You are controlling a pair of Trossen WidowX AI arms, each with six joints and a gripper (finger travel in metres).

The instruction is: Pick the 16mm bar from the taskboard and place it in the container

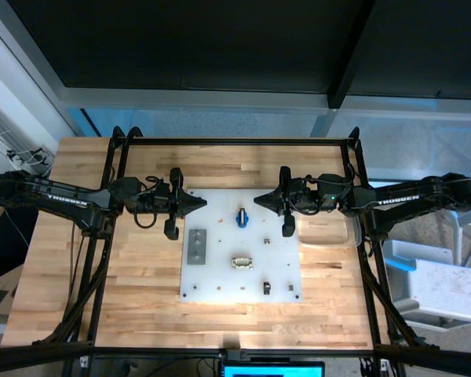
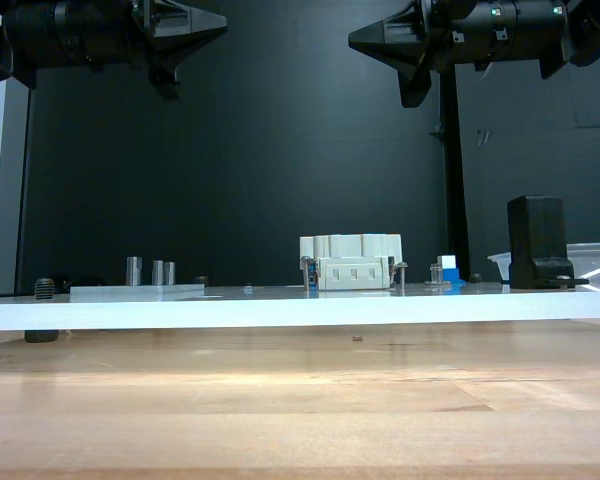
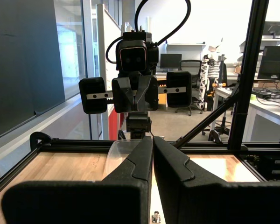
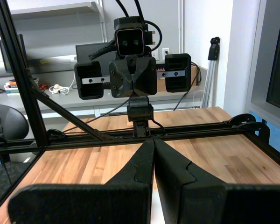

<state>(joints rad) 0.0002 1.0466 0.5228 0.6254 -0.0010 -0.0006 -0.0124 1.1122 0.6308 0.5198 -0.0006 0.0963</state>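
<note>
White taskboard (image 1: 220, 275) sits centre-frame, with the container (image 1: 327, 236) just right of it. Upper centre, the left gripper (image 1: 203, 203) and right gripper (image 1: 257, 201) hover, both pinched closed.

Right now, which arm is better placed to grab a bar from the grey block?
Probably the left: the left gripper hangs above the white board close to the grey block holding the bars. The right gripper hangs farther off, nearer the clear tray. Both have fingers shut.
</note>
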